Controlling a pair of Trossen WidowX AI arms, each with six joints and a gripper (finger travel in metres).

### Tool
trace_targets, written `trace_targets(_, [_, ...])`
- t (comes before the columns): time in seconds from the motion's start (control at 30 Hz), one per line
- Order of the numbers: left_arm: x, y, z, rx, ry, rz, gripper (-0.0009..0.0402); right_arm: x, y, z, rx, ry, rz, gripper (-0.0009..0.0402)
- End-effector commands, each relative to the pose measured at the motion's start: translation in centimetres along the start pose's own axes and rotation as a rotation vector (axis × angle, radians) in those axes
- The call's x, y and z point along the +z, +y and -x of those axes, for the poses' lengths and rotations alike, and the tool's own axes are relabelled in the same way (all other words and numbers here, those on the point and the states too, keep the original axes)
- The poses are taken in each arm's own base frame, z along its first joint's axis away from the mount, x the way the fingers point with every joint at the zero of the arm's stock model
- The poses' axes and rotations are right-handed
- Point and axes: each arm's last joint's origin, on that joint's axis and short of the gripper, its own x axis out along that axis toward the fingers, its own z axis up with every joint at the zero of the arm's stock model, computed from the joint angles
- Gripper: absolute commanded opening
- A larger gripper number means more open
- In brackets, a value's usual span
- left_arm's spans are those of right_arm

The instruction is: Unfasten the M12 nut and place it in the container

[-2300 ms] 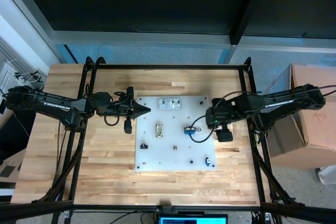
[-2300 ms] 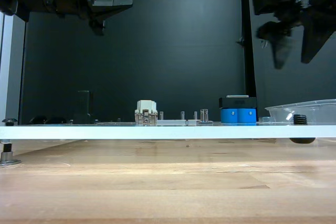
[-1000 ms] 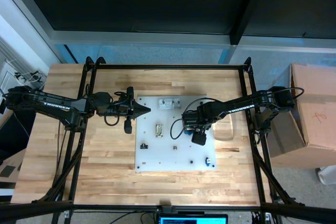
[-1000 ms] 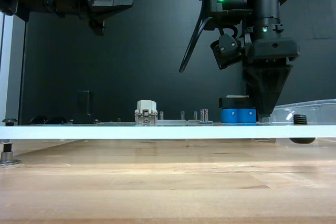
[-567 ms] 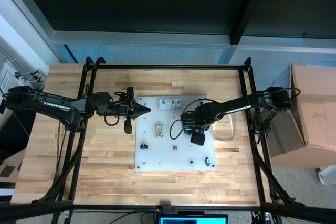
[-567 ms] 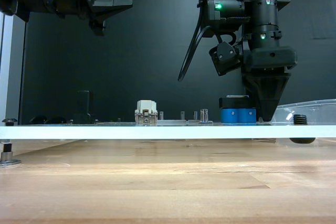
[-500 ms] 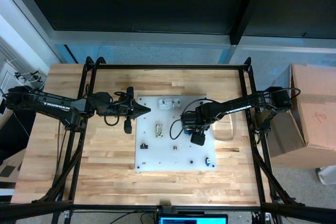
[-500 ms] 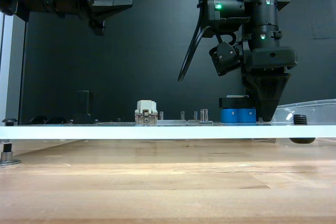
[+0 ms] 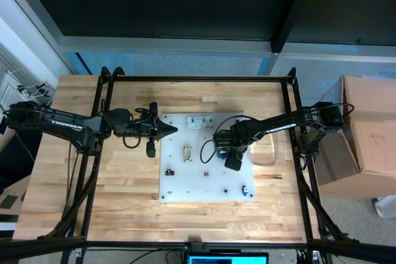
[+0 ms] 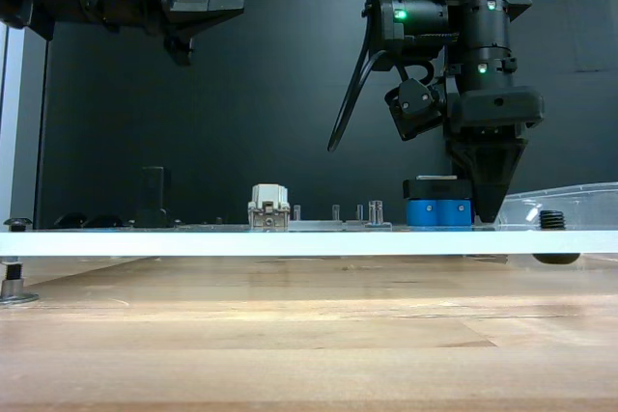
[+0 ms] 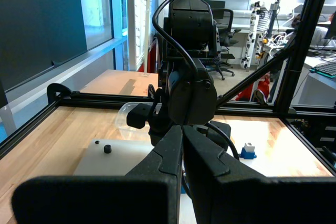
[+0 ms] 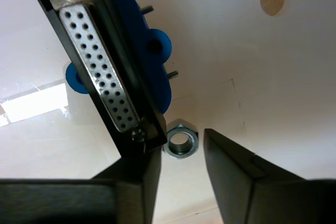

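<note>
Wooden tabletop (image 9: pixel 124 202) is carrying the white board (image 9: pixel 185 183). At its 9 o'clock the left gripper (image 9: pixel 172 130) is hovering high, fingers pressed together. At 3 o'clock the right gripper (image 10: pixel 488 218) is pointing down beside the blue connector (image 10: pixel 438 211); only its wrist view is showing the M12 nut (image 12: pixel 181 140), lying free on the board between parted fingers. At 5 o'clock the low view is showing the stud (image 10: pixel 551 220) bare-ribbed.
</note>
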Motion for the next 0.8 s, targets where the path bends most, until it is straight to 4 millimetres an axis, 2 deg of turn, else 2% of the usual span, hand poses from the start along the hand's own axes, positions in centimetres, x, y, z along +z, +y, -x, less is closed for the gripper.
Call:
trace_targets(0.03, [0.0,0.0,0.0,0.0,0.0,0.0,0.0,0.0,0.0,0.0,0.0,-0.003,0.003,0.0068])
trace_targets(0.33, [0.0,0.0,0.0,0.0,0.0,0.0,0.0,-0.1,0.0,0.4,0.003,-0.011,0.007,0.0015])
trace_targets(0.8, [0.0,0.0,0.0,0.0,0.0,0.0,0.0,-0.5,-0.3,1.8,0.016,-0.047,0.028,0.0022])
